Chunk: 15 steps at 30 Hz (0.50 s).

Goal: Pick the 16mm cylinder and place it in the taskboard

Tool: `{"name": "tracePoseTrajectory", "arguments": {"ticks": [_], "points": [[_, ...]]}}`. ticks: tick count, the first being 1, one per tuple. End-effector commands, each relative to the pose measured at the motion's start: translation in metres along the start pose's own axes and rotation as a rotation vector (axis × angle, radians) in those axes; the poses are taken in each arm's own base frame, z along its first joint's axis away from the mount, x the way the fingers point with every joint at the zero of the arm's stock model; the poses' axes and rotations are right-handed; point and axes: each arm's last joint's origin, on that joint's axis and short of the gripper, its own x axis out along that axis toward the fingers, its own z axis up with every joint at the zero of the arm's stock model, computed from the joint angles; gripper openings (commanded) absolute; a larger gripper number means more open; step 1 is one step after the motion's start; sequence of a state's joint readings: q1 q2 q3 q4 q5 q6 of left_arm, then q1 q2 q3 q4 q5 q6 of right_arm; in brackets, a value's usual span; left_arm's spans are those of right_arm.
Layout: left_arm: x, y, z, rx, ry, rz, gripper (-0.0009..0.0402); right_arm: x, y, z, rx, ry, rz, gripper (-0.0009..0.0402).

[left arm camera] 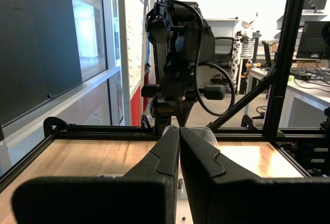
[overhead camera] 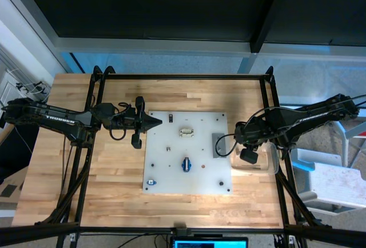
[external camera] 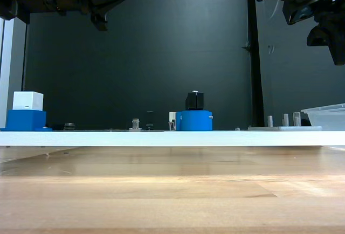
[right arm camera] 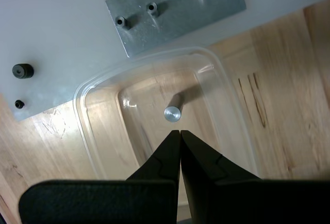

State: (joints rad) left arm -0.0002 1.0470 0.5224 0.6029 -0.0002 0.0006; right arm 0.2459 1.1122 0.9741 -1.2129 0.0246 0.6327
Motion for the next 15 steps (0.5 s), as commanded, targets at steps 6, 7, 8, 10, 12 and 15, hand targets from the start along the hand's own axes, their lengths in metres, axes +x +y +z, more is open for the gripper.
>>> {"name": "tracePoseTrajectory", "arguments": {"ticks": [6,7,8,10,12,15], "points": [[0.0001,0.0001,0.0000,0.000,0.000,0.000,0.0000,0.0070,0.0033,0.0026,0.076,0.030,-0.025,0.0000],[0.0001,0.0001,0.0000,0.000,0.000,0.000,0.0000,0.0071,0.0034,0.0027,0.093,0.030,-0.026,0.0000],[0.0001,0.0000,0.0000,0.000,0.000,0.000,0.0000,0.0077,0.0038,0.0029,0.112,0.030,-0.029,0.0000],[0.0001,0.0001,0.0000,0.000,0.000,0.000,0.0000,0.0092,0.0044,0.0036,0.144,0.033,-0.039,0.0000],[0.0001,0.0000,0.0000,0.000,0.000,0.000,0.0000,0.0109,0.0057,0.0040,0.169,0.040,-0.045,0.0000],[0.0001,0.0000,0.0000,0.000,0.000,0.000,0.0000,0.0122,0.0064,0.0043,0.197,0.045,-0.049,0.0000]]}}
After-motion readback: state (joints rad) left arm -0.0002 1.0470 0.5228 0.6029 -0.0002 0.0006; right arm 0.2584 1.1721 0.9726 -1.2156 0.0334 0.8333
